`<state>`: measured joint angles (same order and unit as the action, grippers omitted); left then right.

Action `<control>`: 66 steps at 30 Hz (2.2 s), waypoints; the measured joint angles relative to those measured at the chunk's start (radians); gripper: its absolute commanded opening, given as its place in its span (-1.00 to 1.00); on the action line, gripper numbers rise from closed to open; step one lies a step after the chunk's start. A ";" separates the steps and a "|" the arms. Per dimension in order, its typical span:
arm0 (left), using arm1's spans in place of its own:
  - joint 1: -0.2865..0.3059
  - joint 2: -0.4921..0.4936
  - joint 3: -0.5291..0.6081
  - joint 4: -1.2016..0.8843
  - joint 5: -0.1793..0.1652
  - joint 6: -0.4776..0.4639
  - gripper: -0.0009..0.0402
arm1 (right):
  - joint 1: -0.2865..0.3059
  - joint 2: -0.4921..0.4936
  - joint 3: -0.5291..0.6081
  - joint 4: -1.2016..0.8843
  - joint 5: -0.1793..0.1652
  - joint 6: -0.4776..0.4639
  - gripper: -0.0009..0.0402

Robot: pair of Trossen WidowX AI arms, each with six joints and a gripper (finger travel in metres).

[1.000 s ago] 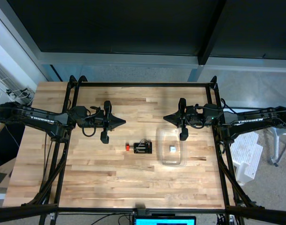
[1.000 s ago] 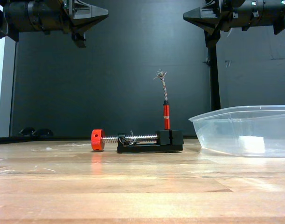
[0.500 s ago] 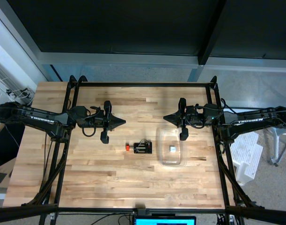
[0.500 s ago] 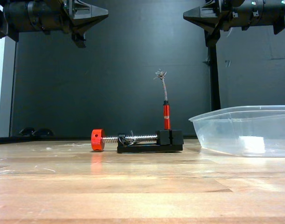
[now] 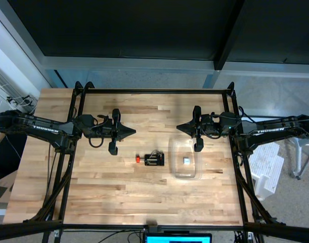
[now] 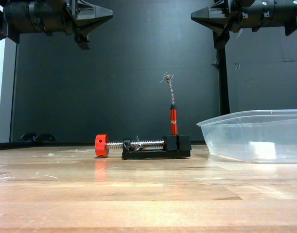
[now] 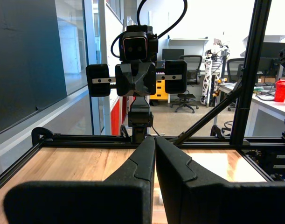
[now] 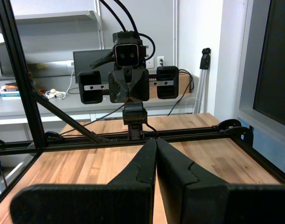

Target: Pick the RCA connector and install on taskboard

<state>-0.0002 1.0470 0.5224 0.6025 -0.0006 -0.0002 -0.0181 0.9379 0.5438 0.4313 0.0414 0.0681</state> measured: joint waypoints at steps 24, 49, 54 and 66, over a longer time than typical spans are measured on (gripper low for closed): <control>0.000 0.000 0.000 0.000 0.000 0.000 -0.96 | 0.001 0.000 0.000 -0.016 0.000 0.000 -0.96; 0.000 0.000 0.000 0.000 0.000 0.000 -0.96 | 0.001 0.000 0.000 -0.029 0.000 -0.001 -0.96; 0.000 0.000 0.000 0.000 0.000 0.000 -0.96 | 0.001 0.000 0.000 -0.029 0.000 0.000 -0.96; 0.000 0.000 0.000 0.000 0.000 0.000 -0.96 | 0.001 0.000 0.000 -0.029 0.000 -0.001 -0.96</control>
<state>-0.0002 1.0473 0.5224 0.6025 -0.0010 -0.0002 -0.0174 0.9382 0.5442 0.4019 0.0414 0.0673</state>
